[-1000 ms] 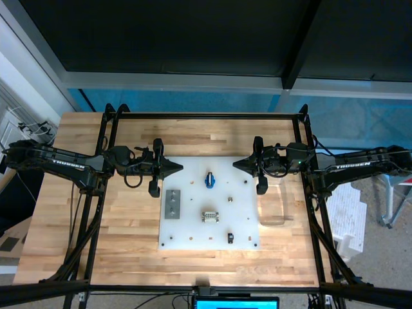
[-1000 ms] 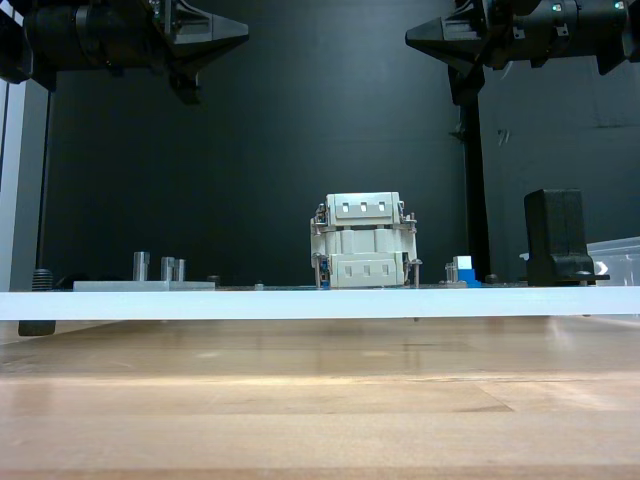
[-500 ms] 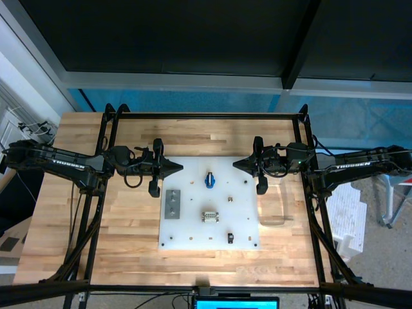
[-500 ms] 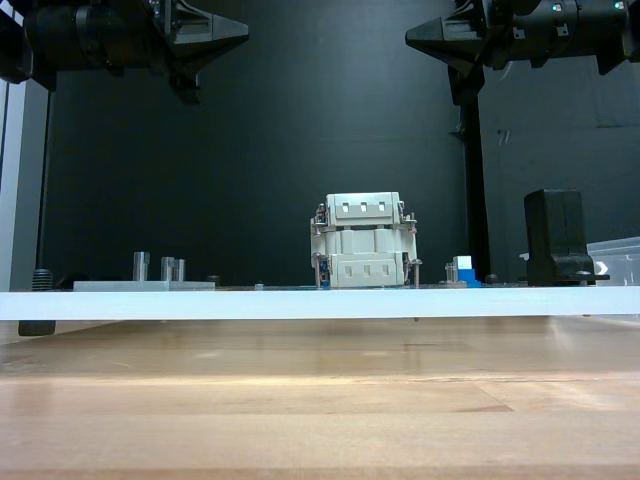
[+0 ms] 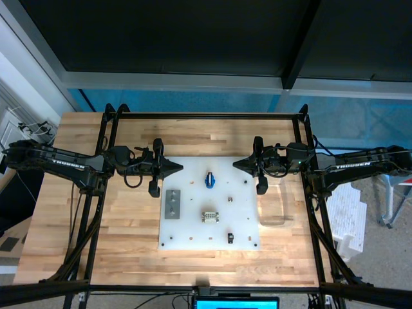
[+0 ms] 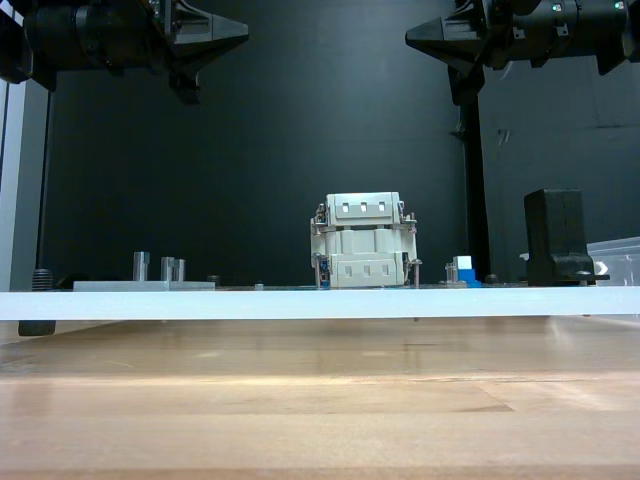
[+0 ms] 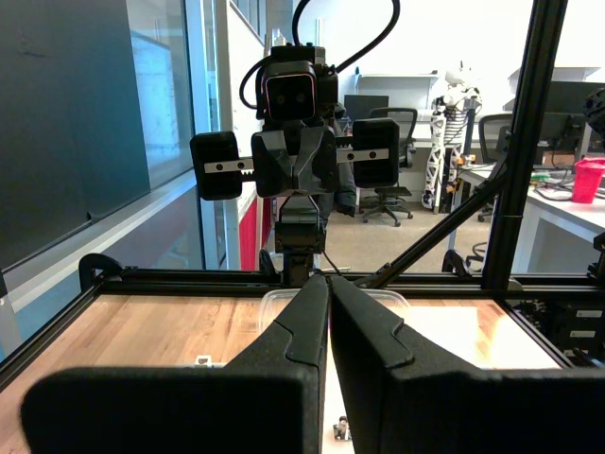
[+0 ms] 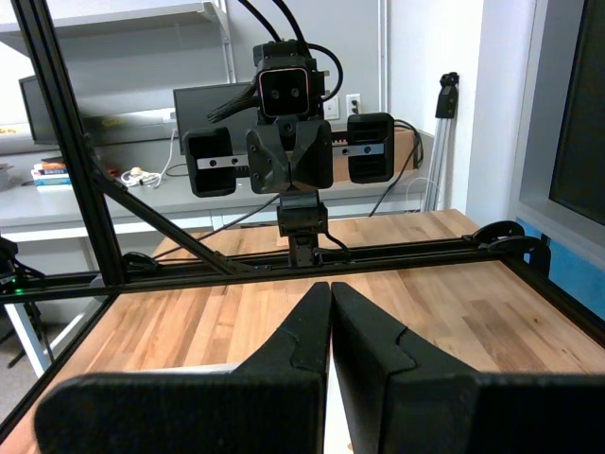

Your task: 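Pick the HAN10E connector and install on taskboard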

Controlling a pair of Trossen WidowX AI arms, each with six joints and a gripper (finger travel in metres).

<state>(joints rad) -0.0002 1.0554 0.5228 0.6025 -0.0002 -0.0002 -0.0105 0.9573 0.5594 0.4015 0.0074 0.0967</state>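
Observation:
The beige-grey HAN10E connector (image 5: 209,217) (image 6: 365,244) stands upright on the white taskboard (image 5: 187,239) (image 6: 200,303), near its middle. High above the board's left edge hangs my left gripper (image 5: 180,168) (image 6: 243,37) (image 7: 329,284), shut and empty, pointing inward. Opposite it, my right gripper (image 5: 235,164) (image 6: 410,39) (image 8: 330,288) hovers over the board's right edge, also shut with nothing held. Both are well apart from the connector.
On the board sit a grey metal block (image 5: 172,203), a blue knob (image 5: 210,179) and a small black part (image 5: 231,239) (image 6: 556,238). A clear plastic tray (image 5: 273,205) lies right of the board. A black frame (image 5: 206,116) borders the wooden table.

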